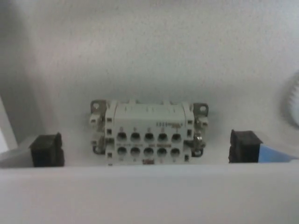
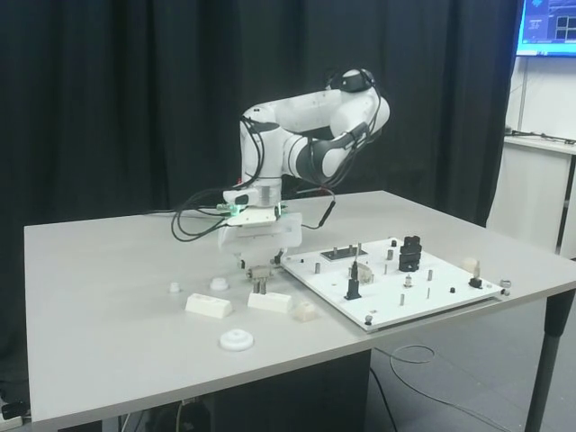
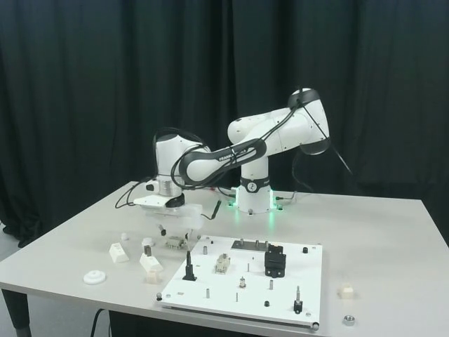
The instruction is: Pick waterproof.
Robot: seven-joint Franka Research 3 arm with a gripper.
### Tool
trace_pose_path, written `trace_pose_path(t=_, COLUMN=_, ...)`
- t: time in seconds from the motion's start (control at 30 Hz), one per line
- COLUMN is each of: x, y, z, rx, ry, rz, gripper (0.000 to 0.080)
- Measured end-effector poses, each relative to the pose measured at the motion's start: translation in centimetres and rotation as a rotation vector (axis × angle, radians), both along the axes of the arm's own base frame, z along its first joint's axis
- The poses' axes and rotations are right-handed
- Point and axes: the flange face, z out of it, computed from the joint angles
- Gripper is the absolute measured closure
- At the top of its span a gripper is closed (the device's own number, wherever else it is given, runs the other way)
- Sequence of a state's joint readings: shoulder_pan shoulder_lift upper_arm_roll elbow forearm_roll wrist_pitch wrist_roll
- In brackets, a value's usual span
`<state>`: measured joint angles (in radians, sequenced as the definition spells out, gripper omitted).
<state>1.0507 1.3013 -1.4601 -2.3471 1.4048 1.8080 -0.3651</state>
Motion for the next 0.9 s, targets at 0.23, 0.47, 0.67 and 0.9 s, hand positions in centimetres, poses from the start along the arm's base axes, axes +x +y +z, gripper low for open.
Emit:
trace_pose_path(t=0.23, x=0.2, y=0.3, z=1.7, rx=-0.027, ry=0.006, rz=0.027, gripper=0.0009)
trace_pose_path(t=0.47, x=0.4, y=0.8, z=3.0, rx=-0.045, ry=0.004, rz=0.056, gripper=0.0003)
trace_pose_path(t=0.67, x=0.6, y=0.9, z=3.8, rx=-0.066, ry=0.002, rz=0.1, gripper=0.0003)
trace_pose_path(t=0.9, x=0.8, y=1.0, z=4.3, rx=-0.092, ry=-0.005, rz=0.257, gripper=0.0003)
